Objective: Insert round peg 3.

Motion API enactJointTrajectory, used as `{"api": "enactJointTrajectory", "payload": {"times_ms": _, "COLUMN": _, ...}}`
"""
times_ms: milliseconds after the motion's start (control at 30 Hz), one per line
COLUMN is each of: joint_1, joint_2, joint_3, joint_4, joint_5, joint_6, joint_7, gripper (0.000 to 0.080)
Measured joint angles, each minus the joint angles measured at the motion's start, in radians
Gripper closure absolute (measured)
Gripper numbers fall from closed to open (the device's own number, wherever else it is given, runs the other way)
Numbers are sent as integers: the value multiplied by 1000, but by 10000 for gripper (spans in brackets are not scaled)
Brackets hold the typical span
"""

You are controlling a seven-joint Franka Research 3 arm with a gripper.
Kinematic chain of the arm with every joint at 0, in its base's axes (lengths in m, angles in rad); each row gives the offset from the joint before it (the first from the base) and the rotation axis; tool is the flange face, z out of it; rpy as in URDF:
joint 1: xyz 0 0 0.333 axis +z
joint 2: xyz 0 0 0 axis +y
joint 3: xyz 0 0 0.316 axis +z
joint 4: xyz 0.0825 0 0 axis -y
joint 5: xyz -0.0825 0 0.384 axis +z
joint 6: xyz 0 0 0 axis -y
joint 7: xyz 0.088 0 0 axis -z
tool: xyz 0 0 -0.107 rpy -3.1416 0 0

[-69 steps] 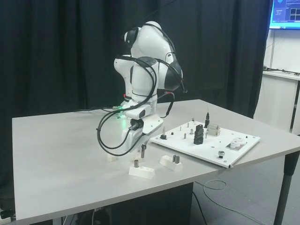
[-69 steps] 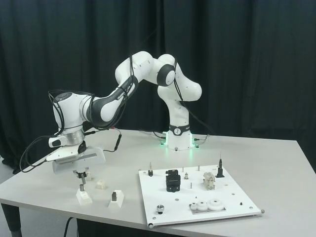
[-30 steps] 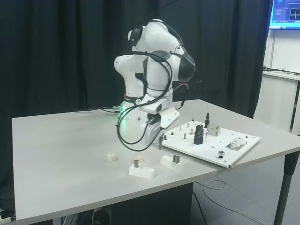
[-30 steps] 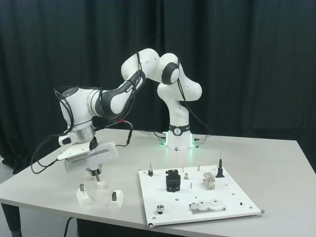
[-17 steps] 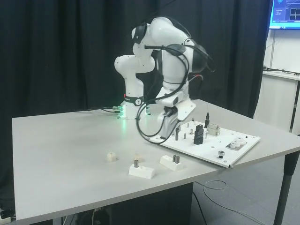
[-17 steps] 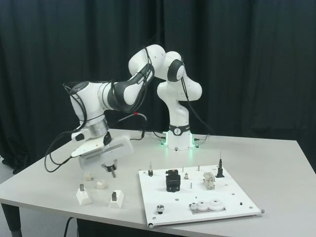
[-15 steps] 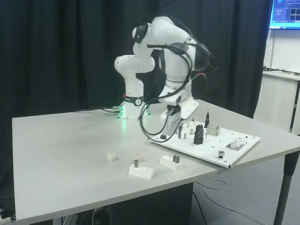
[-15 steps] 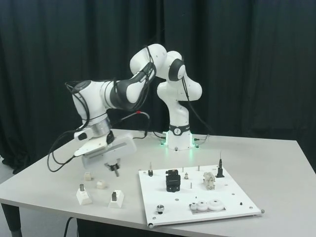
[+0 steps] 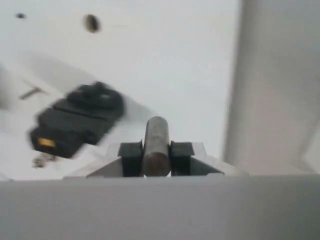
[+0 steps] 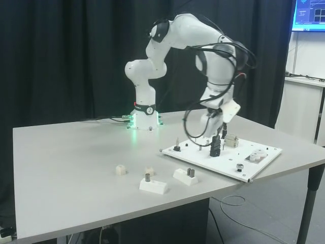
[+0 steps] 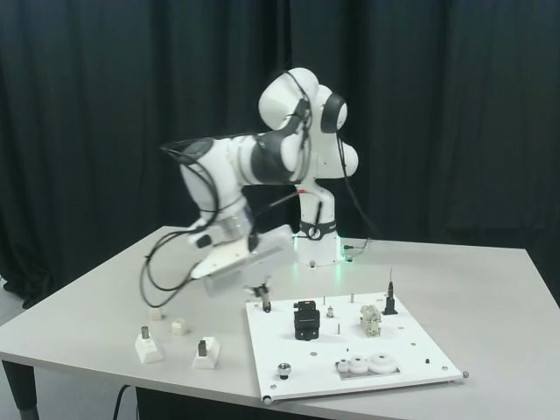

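My claw (image 9: 156, 159) grips the peg (image 9: 156, 145) pointing down, with the white board (image 9: 165, 60) right below it.

1st room cam: off table's (image 10: 66, 152) corner, approx. table height, faces arm (image 10: 203, 51) side-on w/ board (image 10: 226, 157) at right.
2nd room cam: opposite arm base (image 11: 319, 245), slightly raised, faces it head-on; board (image 11: 350, 346) in foreground.
Both share arm, board, white blocks (image 10: 154, 186) (image 11: 149, 348).
Wrist cam: v. close, looks down past gripper (image 9: 156, 157) onto board (image 9: 165, 60) and its black part (image 9: 75, 120).
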Motion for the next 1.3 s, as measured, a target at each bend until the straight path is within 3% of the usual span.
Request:
{"api": "enactJointTrajectory", "payload": {"times_ms": 400, "joint_1": 174, "joint_2": -74, "joint_3": 2, "joint_4": -142, "joint_5": -1, "joint_6": 83, "joint_7": 152, "gripper": 689}}
{"api": "enactJointTrajectory", "payload": {"times_ms": 967, "joint_1": 400, "joint_2": -165, "joint_3": 28, "joint_4": -352, "joint_5": -13, "joint_6": 302, "joint_7": 355, "gripper": 689}}
{"api": "enactJointTrajectory", "payload": {"times_ms": 1300, "joint_1": 507, "joint_2": -185, "joint_3": 37, "joint_4": -421, "joint_5": -59, "joint_6": 427, "joint_7": 472, "gripper": 689}}
